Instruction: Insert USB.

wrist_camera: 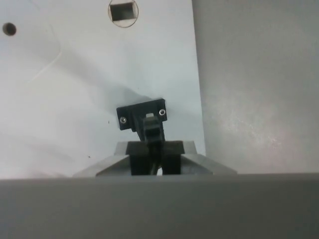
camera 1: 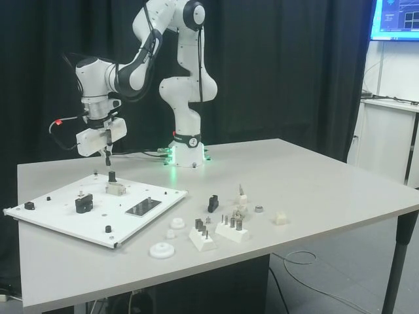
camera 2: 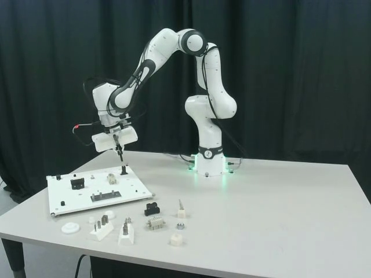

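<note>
My gripper (camera 1: 106, 156) hangs over the far edge of the white board (camera 1: 59, 210), shut on a black USB plug (wrist_camera: 150, 130) that points straight down. Just under the plug stands the black USB socket (wrist_camera: 141, 112), a small upright block with two screws. In the first room view the plug tip is a short way above the socket (camera 1: 112, 176), not touching it. The second room view shows the same gap between my gripper (camera 2: 120, 152) and the socket (camera 2: 124, 170). In the wrist view the plug sits slightly off the socket's middle.
The board (camera 2: 133, 188) also carries a black block (camera 1: 84, 205), a grey flat plate (camera 1: 143, 208), a small white fixture (camera 1: 116, 189) and a square hole (wrist_camera: 122, 11). White gears (camera 1: 160, 249), pin blocks (camera 1: 234, 229) and a black connector (camera 1: 213, 204) lie on the grey table (camera 1: 314, 176).
</note>
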You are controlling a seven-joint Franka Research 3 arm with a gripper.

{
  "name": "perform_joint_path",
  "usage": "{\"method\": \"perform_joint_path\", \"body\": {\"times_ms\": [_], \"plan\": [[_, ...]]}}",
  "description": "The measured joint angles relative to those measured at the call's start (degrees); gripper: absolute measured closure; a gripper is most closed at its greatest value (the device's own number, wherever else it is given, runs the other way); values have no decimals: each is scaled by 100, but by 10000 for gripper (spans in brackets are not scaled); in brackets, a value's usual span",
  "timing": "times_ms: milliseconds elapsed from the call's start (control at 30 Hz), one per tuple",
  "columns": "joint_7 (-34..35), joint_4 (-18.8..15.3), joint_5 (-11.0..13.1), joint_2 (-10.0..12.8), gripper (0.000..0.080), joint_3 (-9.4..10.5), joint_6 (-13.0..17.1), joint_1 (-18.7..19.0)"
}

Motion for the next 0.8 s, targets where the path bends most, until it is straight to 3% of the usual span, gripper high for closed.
{"method": "perform_joint_path", "body": {"times_ms": [800], "plan": [[-3, -78, -27, -18, 757, 0, 98, 67]]}}
